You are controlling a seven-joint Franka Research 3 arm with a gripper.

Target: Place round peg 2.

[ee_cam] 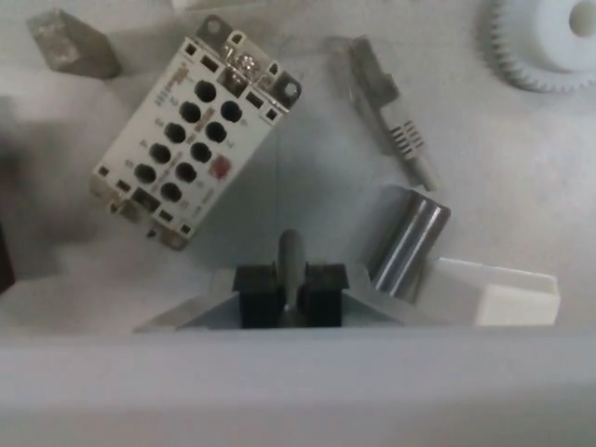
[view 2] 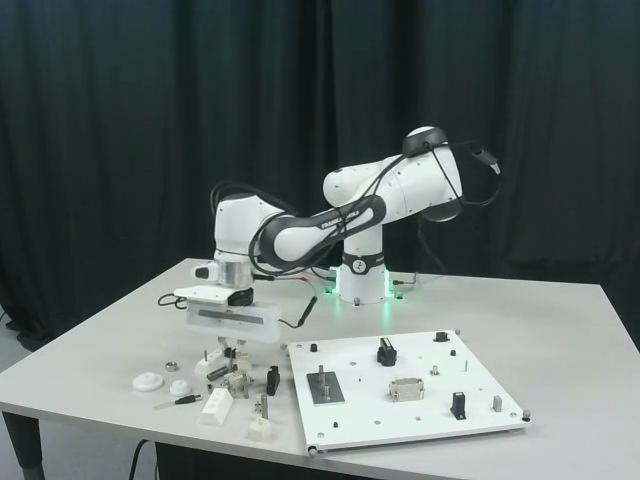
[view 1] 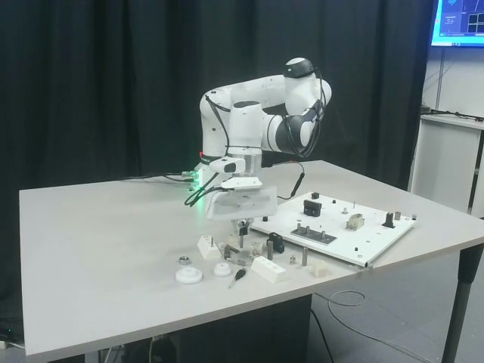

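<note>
In the wrist view a thin grey round peg [ee_cam: 290, 253] stands between my black finger pads [ee_cam: 259, 284]. My gripper [ee_cam: 291, 291] is shut on it, and the peg's tip sticks out past the pads. From the room views, the gripper [view 1: 242, 224] [view 2: 233, 350] hangs low over the loose parts on the grey table, left of the white assembly board [view 1: 355, 242] [view 2: 400, 410]. I cannot tell whether the peg touches the table.
Under the gripper lie a white connector block with several black holes [ee_cam: 191, 140], a thicker metal cylinder [ee_cam: 408, 244], a white block [ee_cam: 494, 293], a cable plug [ee_cam: 391, 116], a white gear [ee_cam: 549, 42] and a small grey block [ee_cam: 70, 42]. The board carries several fixtures.
</note>
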